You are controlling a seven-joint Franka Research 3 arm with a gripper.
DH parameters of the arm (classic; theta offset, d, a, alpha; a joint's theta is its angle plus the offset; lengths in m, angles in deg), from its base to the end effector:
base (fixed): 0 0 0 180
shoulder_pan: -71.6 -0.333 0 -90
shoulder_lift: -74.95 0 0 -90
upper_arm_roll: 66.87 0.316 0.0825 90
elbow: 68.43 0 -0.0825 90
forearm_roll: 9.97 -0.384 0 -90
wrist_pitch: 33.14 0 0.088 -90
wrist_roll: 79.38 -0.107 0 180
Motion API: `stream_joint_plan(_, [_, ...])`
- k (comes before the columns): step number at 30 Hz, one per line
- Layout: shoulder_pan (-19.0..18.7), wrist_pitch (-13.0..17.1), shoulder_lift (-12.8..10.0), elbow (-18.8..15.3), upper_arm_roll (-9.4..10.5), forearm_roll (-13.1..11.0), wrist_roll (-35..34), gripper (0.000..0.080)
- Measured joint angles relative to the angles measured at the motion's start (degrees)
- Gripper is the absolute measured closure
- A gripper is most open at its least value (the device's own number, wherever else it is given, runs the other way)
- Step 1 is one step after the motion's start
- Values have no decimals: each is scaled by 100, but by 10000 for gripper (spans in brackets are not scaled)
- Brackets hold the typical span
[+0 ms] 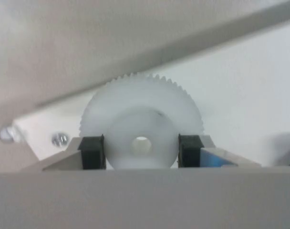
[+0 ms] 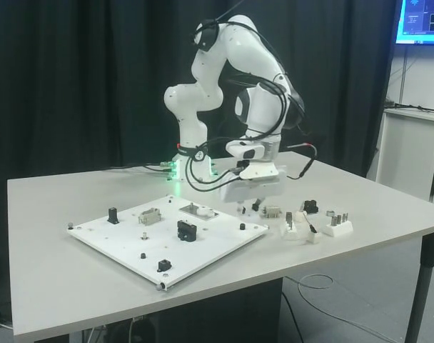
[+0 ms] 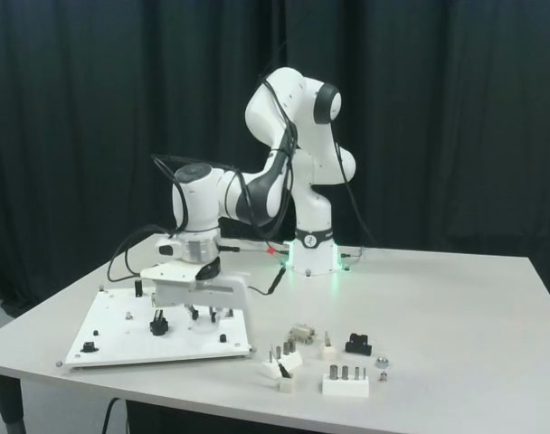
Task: Insert large gear.
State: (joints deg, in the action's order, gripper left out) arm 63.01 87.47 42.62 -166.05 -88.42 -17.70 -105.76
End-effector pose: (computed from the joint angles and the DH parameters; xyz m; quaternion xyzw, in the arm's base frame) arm 0.6474 -0.1180 0.2741 0.9330 -0.3520 -0.0543 0.0512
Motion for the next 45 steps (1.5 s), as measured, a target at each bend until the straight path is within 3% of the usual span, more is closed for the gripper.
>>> stream_joint_plan(19, [88, 449, 710, -1065, -15, 352, 514, 472])
stream_joint_plan(45, [102, 1825, 1647, -2738, -431, 363, 2185, 472])
